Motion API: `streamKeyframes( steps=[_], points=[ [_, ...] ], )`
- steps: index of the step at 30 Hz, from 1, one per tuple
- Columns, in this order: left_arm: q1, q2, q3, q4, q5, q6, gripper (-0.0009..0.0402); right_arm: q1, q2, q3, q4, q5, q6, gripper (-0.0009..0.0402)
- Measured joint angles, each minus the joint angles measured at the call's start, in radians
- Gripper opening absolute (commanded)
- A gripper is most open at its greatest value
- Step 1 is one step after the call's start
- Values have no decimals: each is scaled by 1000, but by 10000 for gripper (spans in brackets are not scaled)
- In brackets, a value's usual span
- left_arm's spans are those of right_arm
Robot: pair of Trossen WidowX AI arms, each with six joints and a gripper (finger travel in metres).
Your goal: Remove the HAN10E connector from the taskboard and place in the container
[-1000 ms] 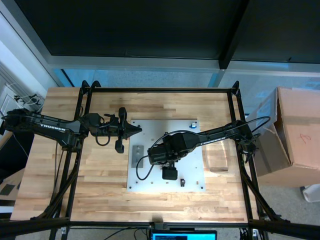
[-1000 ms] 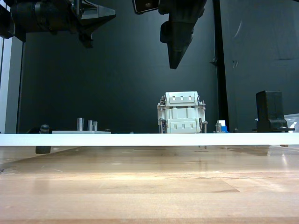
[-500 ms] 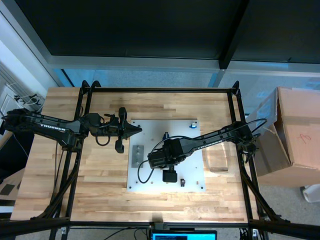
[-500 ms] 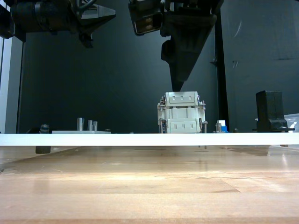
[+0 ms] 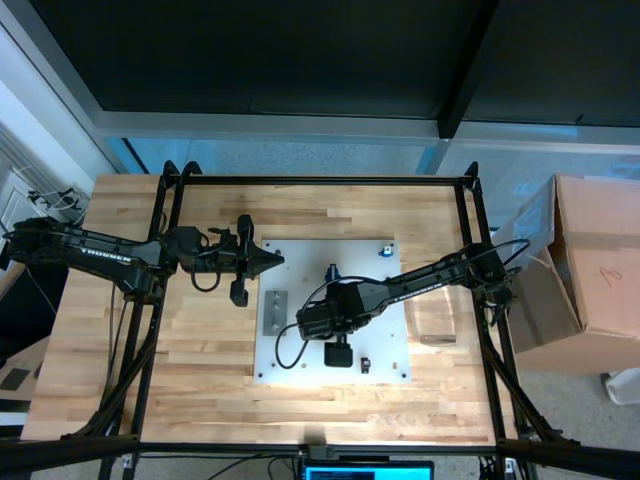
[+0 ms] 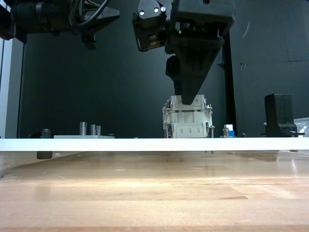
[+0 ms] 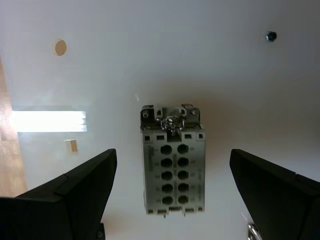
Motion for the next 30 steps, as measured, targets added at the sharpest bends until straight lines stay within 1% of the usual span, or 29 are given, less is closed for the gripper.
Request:
streamKeyframes(
  steps=[5,15,20,25,30],
  points=[
    [0,0,0,0,0,0,0,1,0,-7,13,0,-6,248],
    [0,0,0,0,0,0,0,1,0,-8,8,0,-35,120],
    [0,0,0,0,0,0,0,3,0,-8,8,0,-41,66],
    [0,0,0,0,0,0,0,4,-2,-8,7,-1,-47,31],
    [0,0,0,0,0,0,0,6,-9,-5,0,0,-52,16]
  ],
)
